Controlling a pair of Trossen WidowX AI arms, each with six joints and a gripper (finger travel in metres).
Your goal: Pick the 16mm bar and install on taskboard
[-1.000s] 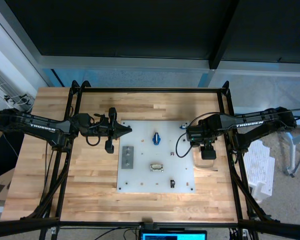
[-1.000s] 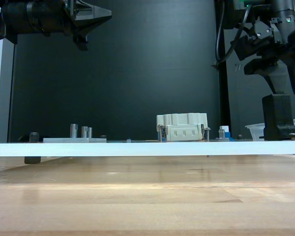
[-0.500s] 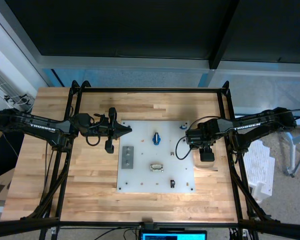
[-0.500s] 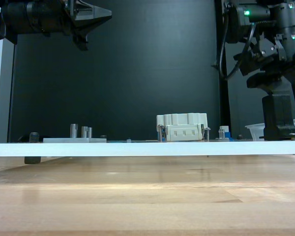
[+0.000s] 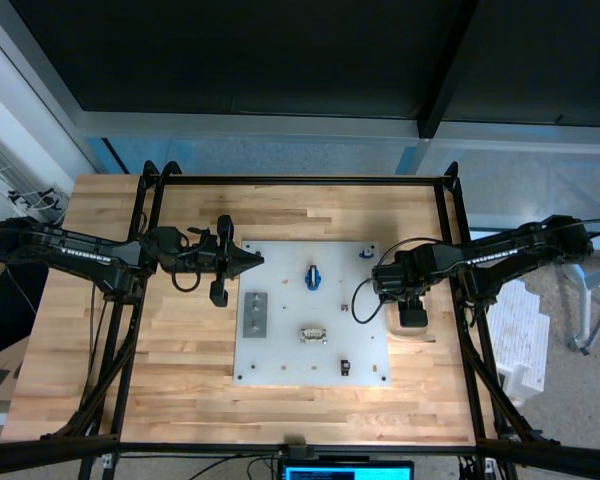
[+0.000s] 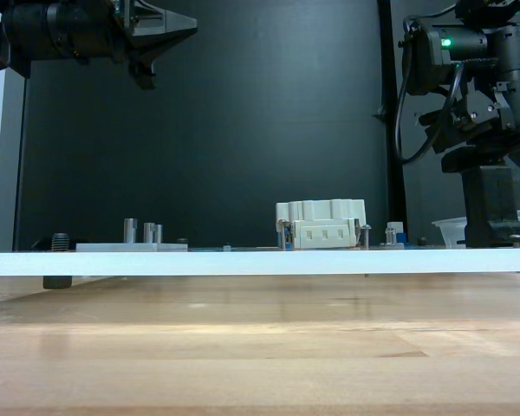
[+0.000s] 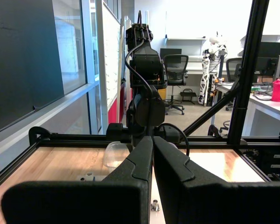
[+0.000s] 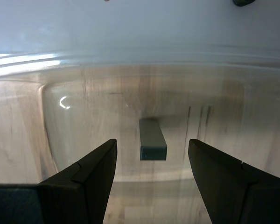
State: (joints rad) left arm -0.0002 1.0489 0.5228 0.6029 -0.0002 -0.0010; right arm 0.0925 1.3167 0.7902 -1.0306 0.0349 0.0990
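Observation:
The 16mm bar (image 8: 152, 139), a small short grey piece, lies flat on the floor of a clear tray (image 8: 56, 102). My right gripper (image 8: 151, 141) is open and points down into the tray, one finger on either side of the bar without touching it. From above, the right gripper (image 5: 412, 317) sits just off the right edge of the white taskboard (image 5: 280, 372). My left gripper (image 5: 256, 260) is shut and empty, hovering high over the board's left rear edge, its fingers (image 7: 144, 154) pressed together.
On the taskboard stand a grey block with two holes (image 5: 254, 314), a blue knob (image 5: 313, 277), a metal connector (image 5: 314, 335) and a small black part (image 5: 346, 367). The black frame posts (image 5: 458, 250) border the wooden table (image 5: 130, 380).
My right arm has come lower and the gripper has sunk into the clear tray around the bar. The left arm has not moved.

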